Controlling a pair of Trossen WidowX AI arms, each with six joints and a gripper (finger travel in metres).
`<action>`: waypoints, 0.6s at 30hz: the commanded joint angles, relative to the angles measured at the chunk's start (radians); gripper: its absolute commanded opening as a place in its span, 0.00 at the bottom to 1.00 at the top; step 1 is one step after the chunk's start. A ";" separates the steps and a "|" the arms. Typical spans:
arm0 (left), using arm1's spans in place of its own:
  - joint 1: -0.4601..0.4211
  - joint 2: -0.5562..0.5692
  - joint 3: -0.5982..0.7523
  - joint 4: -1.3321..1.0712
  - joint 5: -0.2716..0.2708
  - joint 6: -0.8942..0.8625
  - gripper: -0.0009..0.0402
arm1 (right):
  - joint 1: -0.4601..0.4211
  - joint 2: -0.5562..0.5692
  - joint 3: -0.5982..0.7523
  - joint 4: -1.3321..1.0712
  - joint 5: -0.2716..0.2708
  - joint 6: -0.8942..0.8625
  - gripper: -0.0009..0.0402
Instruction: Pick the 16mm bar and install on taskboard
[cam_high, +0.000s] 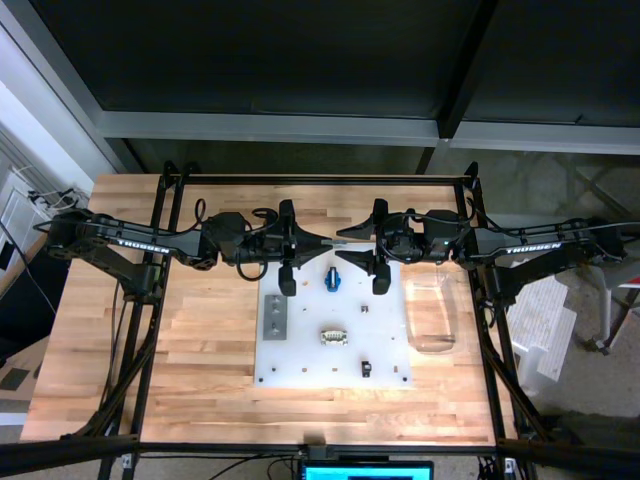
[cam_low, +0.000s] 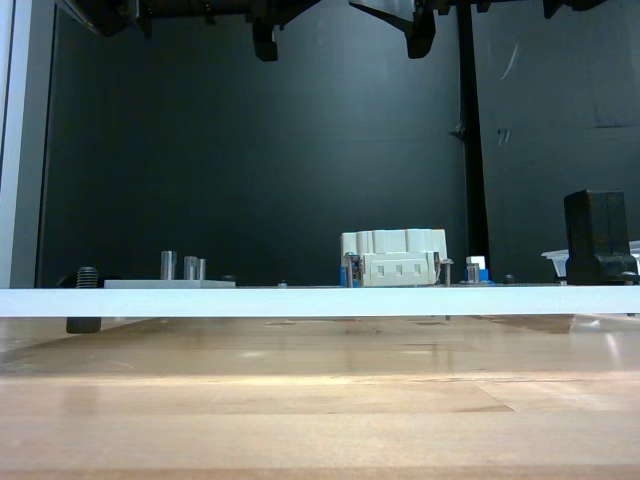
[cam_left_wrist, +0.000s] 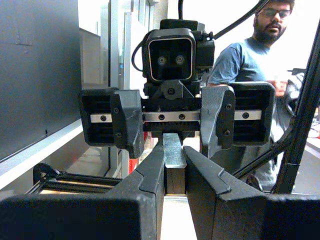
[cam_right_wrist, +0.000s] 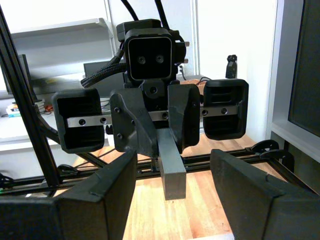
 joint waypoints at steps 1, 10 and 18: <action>0.000 0.001 0.000 -0.001 0.000 0.000 0.02 | 0.000 0.000 0.001 -0.001 -0.005 -0.003 0.45; 0.000 0.001 0.000 0.000 0.000 0.000 0.02 | 0.000 0.000 0.001 -0.011 -0.005 -0.004 0.35; 0.000 0.001 0.000 0.000 0.000 0.000 0.02 | 0.000 0.000 0.001 -0.011 -0.005 -0.007 0.23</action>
